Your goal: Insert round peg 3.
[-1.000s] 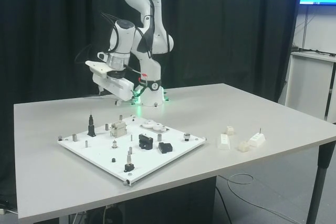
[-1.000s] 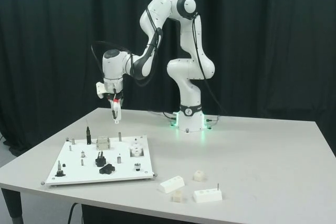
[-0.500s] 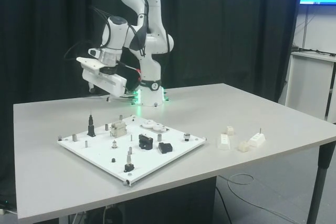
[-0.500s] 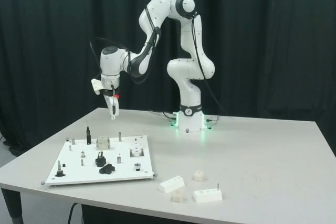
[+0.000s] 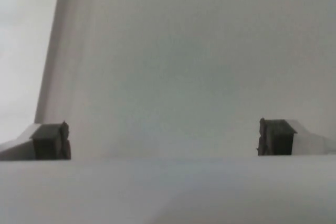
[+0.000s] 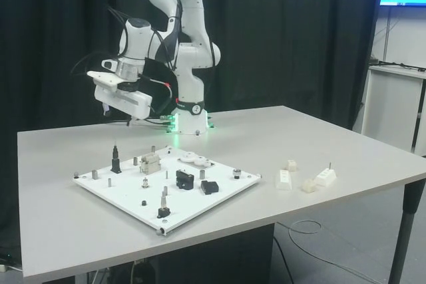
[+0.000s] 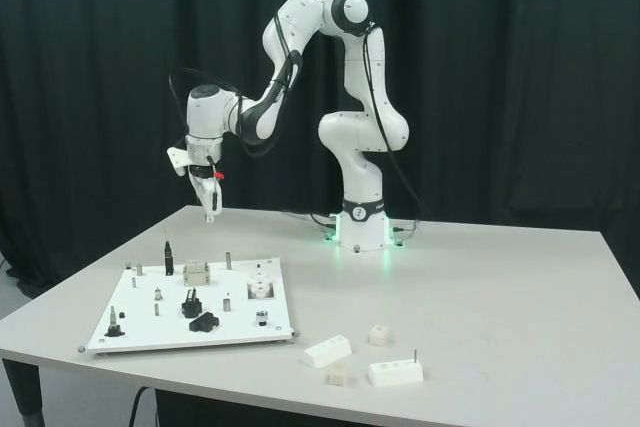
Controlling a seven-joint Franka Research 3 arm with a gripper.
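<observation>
The white robot arm (image 7: 300, 67) holds its two-finger gripper (image 7: 210, 209) high in the air, past the far edge of the flat white square board (image 7: 150, 332) that lies on the grey table (image 7: 500, 287). The gripper is wide open and holds nothing.

The task looks hardly begun. Several small grey metal pegs (image 6: 164, 194) stand on the board, and it is too hard to tell which one is round peg 3. It must still be found, picked up and pushed into its hole.

The wrist view shows the two black fingertips (image 5: 51, 141) far apart, with only bare grey under them. The room views show the board and the small white blocks (image 7: 395, 373) beside it.
</observation>
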